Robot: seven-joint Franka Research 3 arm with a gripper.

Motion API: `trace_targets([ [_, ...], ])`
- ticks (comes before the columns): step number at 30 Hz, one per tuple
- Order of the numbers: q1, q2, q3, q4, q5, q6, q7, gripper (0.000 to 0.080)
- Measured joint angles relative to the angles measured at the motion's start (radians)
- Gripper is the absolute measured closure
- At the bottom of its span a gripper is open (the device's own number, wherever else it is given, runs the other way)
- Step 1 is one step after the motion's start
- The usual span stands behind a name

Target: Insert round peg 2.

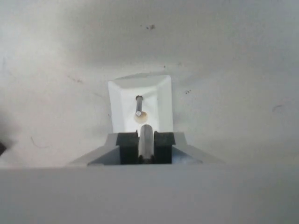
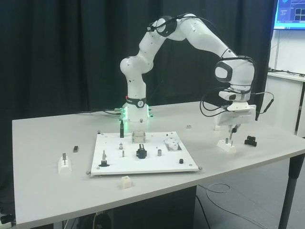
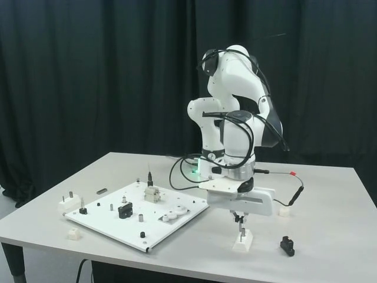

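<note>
My gripper [image 1: 146,148] is shut on a grey round peg [image 1: 146,138], held upright between the black finger pads [image 1: 127,144]. Right under it on the table stands a small white holder block [image 1: 161,100] with a round hole [image 1: 140,116] and a thin dark pin beside it. From the first room view, the gripper [image 2: 232,128] hangs at the table's right side, with the peg [image 2: 231,136] just above the holder [image 2: 227,146]. The second room view shows the same gripper [image 3: 238,216], peg [image 3: 240,227] and holder [image 3: 242,243] near the front edge.
A white board [image 2: 186,164] with several small parts lies mid-table, left of the gripper. A black part [image 2: 250,140] sits right of the holder. A small white block [image 2: 217,127] lies behind it. Another white holder [image 2: 64,165] and a white cube [image 2: 125,182] are at the left and front.
</note>
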Motion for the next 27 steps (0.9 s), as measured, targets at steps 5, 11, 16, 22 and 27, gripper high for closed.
trace_targets([
  [5, 0.000, -0.005, -0.006, 0.016, -0.008, -0.025, 0.000, 0.0738],
  [11, 0.000, -0.005, -0.008, 0.028, -0.014, -0.039, 0.000, 0.0738],
  [16, 0.000, -0.006, -0.009, 0.030, -0.016, -0.040, 0.000, 0.0738],
  [22, 0.000, -0.006, -0.009, 0.031, -0.018, -0.040, 0.000, 0.0738],
  [27, 0.000, -0.006, -0.009, 0.031, -0.019, -0.040, 0.000, 0.0738],
])
